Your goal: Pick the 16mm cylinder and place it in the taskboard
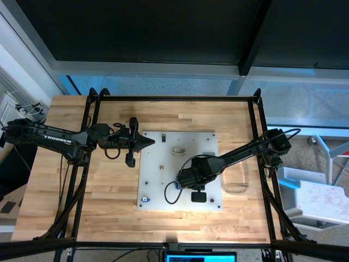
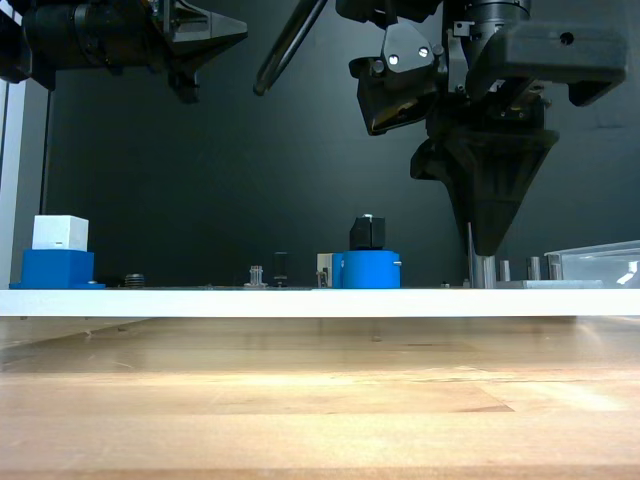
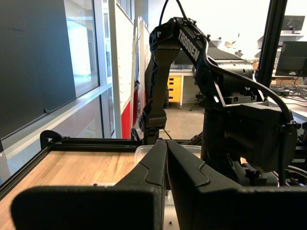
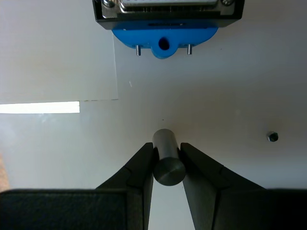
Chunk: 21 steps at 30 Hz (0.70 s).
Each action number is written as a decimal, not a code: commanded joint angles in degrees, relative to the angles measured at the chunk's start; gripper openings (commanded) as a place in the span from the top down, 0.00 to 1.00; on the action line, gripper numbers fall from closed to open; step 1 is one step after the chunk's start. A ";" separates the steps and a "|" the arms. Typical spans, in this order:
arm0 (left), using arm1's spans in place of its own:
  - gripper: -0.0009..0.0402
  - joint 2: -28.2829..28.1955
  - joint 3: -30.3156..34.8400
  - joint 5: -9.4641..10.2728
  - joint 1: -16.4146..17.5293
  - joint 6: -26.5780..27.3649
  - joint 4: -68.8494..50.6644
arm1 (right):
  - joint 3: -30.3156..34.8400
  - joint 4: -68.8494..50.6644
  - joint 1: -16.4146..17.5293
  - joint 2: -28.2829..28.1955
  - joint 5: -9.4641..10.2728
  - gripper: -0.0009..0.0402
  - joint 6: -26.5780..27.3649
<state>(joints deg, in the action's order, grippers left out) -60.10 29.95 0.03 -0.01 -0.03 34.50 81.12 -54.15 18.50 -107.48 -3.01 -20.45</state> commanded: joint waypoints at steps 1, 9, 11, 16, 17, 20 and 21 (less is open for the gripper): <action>0.98 0.00 0.00 -0.02 0.02 -0.02 0.02 | -0.46 0.20 0.02 0.00 0.07 0.93 -0.13; 0.98 0.00 0.00 -0.02 0.02 -0.02 0.02 | -1.73 1.75 0.02 0.00 0.07 0.93 -0.11; 0.98 0.00 0.00 -0.02 0.00 0.00 0.02 | -2.05 2.27 0.02 0.00 0.07 0.93 -0.11; 0.98 0.00 0.00 -0.02 0.02 0.00 0.02 | -2.34 2.78 0.02 0.00 0.07 0.93 -0.09; 0.98 0.00 0.00 -0.02 0.02 -0.02 0.02 | -2.34 2.78 0.02 0.00 0.07 0.93 -0.09; 0.98 0.00 0.00 -0.02 0.02 0.00 0.02 | -2.34 2.80 0.00 0.00 0.04 0.93 -0.09; 0.98 0.00 0.00 -0.02 0.02 -0.02 0.02 | -2.34 2.82 0.02 0.00 0.04 0.93 -0.09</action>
